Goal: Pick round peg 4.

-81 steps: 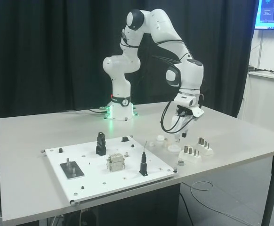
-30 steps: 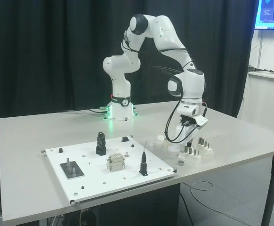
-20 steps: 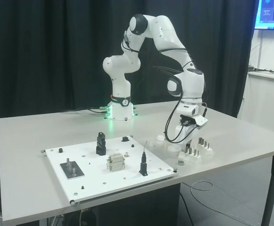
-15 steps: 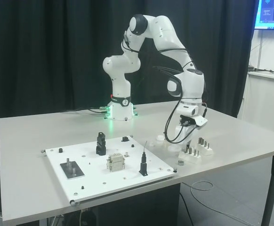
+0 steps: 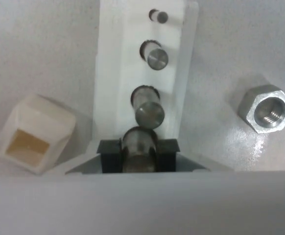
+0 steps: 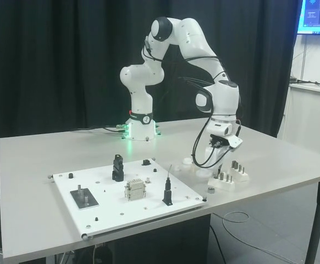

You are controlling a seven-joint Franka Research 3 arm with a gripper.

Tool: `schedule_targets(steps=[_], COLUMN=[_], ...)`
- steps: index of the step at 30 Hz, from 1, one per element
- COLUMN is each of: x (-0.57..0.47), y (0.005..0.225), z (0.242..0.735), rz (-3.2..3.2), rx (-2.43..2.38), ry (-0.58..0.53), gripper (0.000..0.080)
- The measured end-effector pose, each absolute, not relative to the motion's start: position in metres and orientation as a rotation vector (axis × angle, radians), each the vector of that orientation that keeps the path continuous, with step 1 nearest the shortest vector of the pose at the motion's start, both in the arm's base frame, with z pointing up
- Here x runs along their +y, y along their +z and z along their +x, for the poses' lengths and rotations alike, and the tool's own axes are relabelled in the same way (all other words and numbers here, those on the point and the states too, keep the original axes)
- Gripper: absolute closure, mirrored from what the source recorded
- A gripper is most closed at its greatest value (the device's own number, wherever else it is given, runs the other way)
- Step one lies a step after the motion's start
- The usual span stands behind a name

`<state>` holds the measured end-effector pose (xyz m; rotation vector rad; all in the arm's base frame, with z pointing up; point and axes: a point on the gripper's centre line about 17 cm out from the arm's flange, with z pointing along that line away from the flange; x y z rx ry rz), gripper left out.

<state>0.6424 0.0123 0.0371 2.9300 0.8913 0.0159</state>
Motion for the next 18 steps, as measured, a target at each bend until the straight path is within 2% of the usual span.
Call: schedule_targets(steps=[18], x=[0.02], y=[0.057], z=[0.645], rz=[2.946], rx=[0.909], ry=[-0.06], gripper=[0.0659])
